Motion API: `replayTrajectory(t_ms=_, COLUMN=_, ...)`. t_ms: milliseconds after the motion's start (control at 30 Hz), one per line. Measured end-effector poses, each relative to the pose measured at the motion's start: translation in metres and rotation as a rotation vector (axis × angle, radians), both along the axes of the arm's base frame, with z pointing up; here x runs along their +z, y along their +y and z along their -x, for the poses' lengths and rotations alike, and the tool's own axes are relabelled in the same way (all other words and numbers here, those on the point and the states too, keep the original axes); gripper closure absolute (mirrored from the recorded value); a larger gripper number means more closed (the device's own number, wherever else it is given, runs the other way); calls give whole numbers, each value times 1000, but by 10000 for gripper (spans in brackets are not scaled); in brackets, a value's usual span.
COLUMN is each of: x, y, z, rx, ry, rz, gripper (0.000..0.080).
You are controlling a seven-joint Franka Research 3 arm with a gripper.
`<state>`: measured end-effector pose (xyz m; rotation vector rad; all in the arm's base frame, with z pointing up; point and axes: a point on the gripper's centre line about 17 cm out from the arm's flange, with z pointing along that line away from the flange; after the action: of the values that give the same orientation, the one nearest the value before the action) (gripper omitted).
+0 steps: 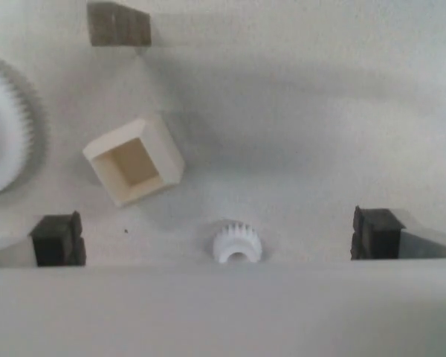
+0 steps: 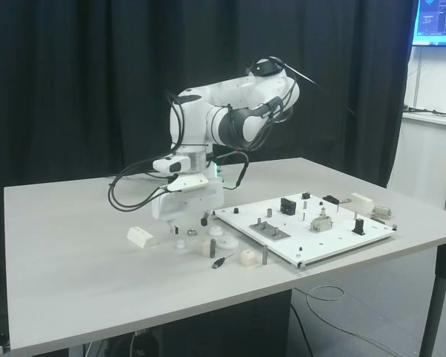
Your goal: Remove round peg 4.
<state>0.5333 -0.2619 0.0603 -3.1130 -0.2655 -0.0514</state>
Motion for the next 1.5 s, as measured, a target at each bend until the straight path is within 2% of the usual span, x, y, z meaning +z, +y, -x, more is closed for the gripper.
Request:
replayTrajectory(t_ms=367, x=8, y=3, z=-6, rx=11, ry=7, rz=14, gripper=3)
replayTrajectory(t_ms=1167, x=10, y=5, z=-7, rx=16, ry=19, rz=22, gripper=3)
replayTrajectory(t_ms=1300, x=10, y=12, z=-7, rx=18, ry=26, rz=6, gripper=3)
replayTrajectory(t_ms=1500, x=10, y=37, z=-4, rx=20, ry=48, rz=-47, gripper=3)
